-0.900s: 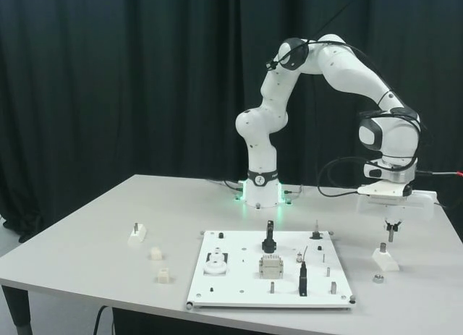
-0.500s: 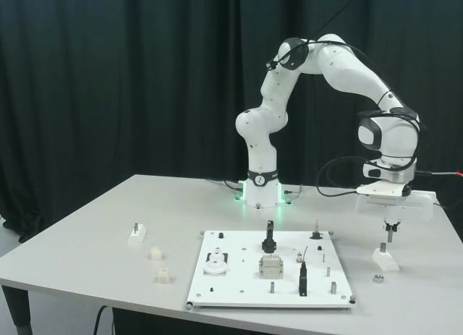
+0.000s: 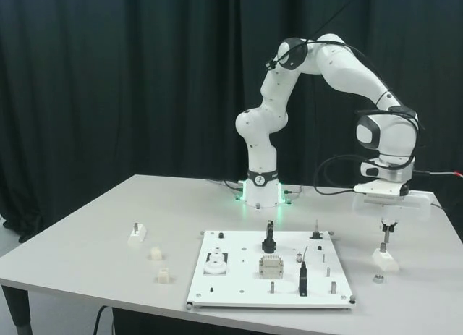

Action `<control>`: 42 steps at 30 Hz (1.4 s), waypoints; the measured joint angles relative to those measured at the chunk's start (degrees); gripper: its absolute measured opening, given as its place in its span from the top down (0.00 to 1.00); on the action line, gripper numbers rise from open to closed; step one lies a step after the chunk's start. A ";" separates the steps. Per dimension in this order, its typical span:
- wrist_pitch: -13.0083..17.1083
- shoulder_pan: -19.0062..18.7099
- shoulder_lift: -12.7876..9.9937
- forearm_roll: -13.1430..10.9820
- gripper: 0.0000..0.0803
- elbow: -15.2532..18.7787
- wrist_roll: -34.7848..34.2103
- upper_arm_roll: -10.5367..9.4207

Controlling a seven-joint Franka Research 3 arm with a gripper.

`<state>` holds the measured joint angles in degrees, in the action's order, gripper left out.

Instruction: Insert round peg 3.

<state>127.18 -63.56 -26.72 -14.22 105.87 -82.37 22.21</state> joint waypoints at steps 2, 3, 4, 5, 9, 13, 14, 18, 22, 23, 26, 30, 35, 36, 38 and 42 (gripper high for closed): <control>-0.01 0.00 0.00 0.55 0.87 -0.05 0.32 0.34; -0.05 0.00 0.01 0.80 0.87 -0.08 0.59 0.51; -0.08 0.00 0.01 1.02 0.87 -0.10 0.86 0.70; -0.13 0.00 0.03 1.25 0.87 -0.13 1.14 0.92; -0.52 0.00 0.13 1.99 0.87 -0.30 2.51 1.99; -1.30 0.00 0.31 3.40 0.87 -0.64 4.55 3.61; -1.71 0.00 0.36 3.82 0.87 -0.81 5.03 4.11; -3.80 0.00 0.48 5.42 0.87 -1.75 7.26 6.35; -6.50 0.00 0.56 6.77 0.87 -3.07 9.98 9.14; -7.14 0.01 0.57 7.04 0.87 -3.37 10.66 9.86; -9.11 0.02 0.57 7.73 0.87 -4.25 12.91 12.16; -10.99 0.09 0.58 8.44 0.87 -5.10 15.78 15.33; -12.18 0.43 0.58 8.69 0.87 -5.73 20.12 19.11; -12.20 0.55 0.58 8.69 0.87 -5.78 21.10 19.81; -12.20 0.93 0.58 8.68 0.87 -5.88 23.08 21.02; -11.87 2.52 0.56 8.60 0.87 -6.16 27.12 22.39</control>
